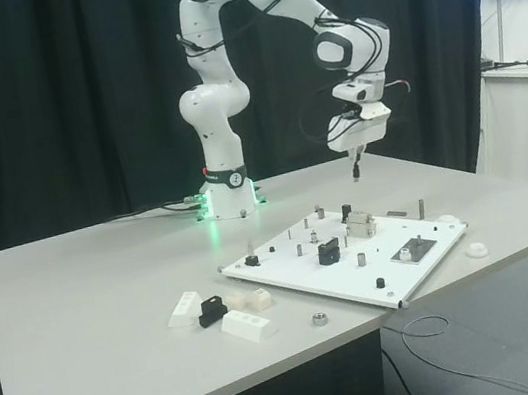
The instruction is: Place USB.
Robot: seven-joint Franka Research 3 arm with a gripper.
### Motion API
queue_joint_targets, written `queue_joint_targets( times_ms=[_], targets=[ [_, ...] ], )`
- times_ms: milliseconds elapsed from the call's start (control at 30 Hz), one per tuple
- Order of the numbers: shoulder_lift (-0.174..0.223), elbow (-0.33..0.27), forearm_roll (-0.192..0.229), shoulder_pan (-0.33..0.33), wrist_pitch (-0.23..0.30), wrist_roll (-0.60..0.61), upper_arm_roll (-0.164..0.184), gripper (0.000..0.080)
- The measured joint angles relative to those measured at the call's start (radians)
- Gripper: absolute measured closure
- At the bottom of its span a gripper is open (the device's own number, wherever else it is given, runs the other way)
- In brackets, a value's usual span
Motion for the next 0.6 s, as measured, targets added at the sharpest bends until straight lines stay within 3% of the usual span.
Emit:
queue_joint_targets(
  times_ms=[233, 600],
  targets=[
    [0.03, 0.001, 0.044, 0.037, 0.065, 0.073, 0.047, 0.0783],
    [0.108, 0.012, 0.047, 0.093, 0.171, 0.194, 0.107, 0.0784]
  ],
)
